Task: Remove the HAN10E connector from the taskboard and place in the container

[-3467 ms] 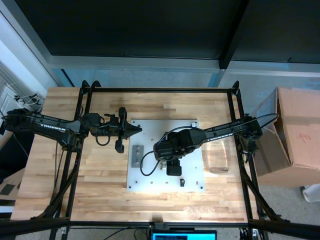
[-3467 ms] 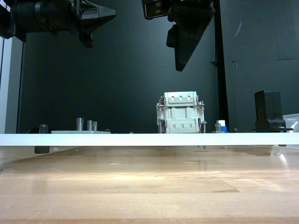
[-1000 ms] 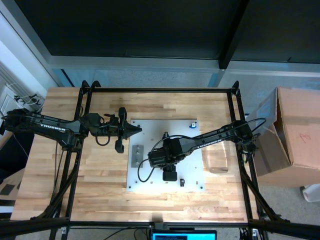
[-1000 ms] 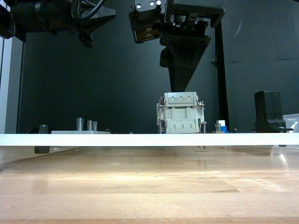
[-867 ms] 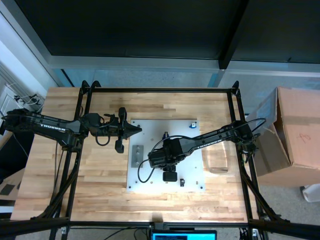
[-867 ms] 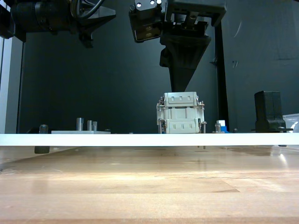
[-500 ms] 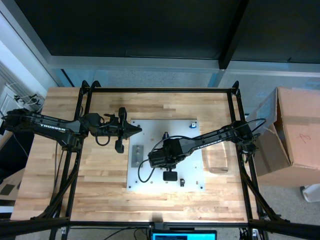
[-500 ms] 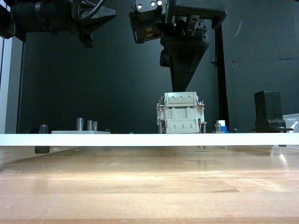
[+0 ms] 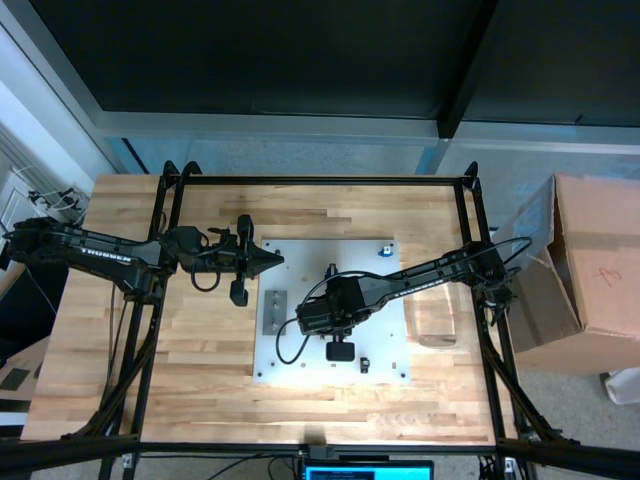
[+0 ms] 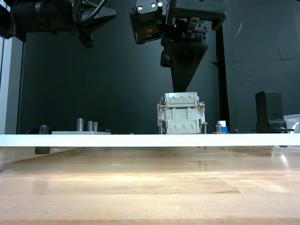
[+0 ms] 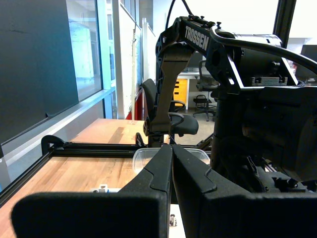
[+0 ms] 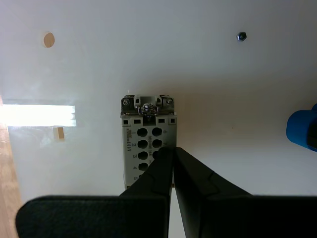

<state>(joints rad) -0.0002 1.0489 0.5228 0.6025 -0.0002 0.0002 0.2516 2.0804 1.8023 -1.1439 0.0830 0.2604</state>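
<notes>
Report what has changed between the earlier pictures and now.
The right gripper came down from high above the board. It is shut, and its tip now sits at the top of the connector. The connector has stayed upright in its seat on the board, not held. The left gripper, shut, has stayed raised near the board's far left edge.

Wooden table (image 9: 120,370) with taskboard (image 9: 300,365) and container (image 9: 435,320)

Black arms (image 9: 90,250), white TROSSEN lettering (image 11: 196,34), looped cables (image 9: 286,344), tapered left end effector (image 11: 172,148), tapered right end effector (image 12: 173,149)
</notes>
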